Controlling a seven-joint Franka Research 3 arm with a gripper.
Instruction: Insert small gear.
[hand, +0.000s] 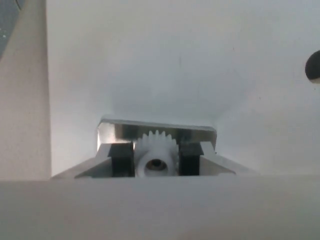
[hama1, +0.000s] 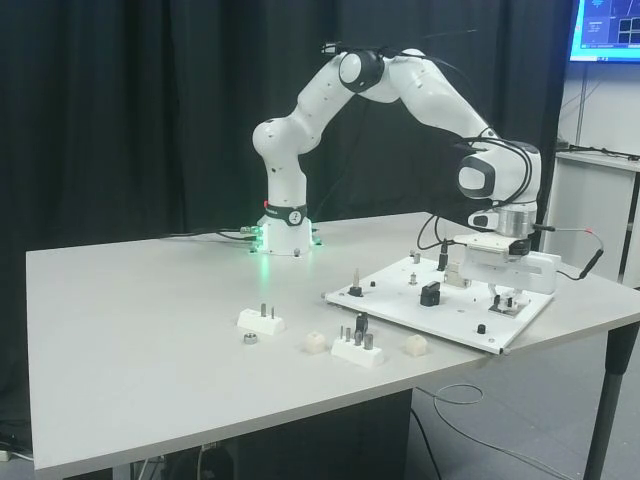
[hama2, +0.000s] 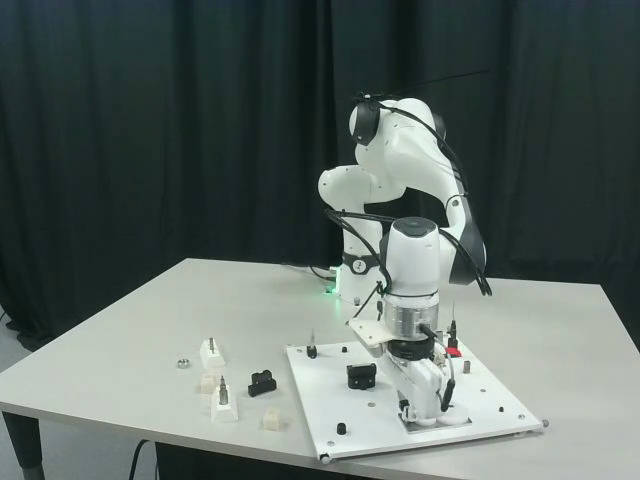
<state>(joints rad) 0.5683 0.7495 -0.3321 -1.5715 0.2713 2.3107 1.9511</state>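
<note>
The grey tabletop (hama1: 150, 300) carries a white board (hama1: 400, 305) at the corner far from the arm's base, and the arm (hama1: 400, 85) reaches out and bends down over that board's outer end. Loose white blocks and fixtures lie on the tabletop just beside the board, well apart from the work.

The jaws (hand: 156, 159) hang low over the board, close to its surface in both room views. In the wrist view the 2 black pads (hand: 121, 159) are closed on the gear (hand: 156, 150), 1 on each flank, so the gear is held between them and not yet seated.

The gear is white, its teeth showing above the hub, and its bore faces the wrist camera as a dark hole. By my reading its axis runs down along the line of the fingers, toward the board, so the coming move is a straight descent along that axis.

What it must meet, the peg, I cannot see: the gear and pads hide whatever stands directly beneath. Whether bore and peg are in line cannot be told from these views.
</note>
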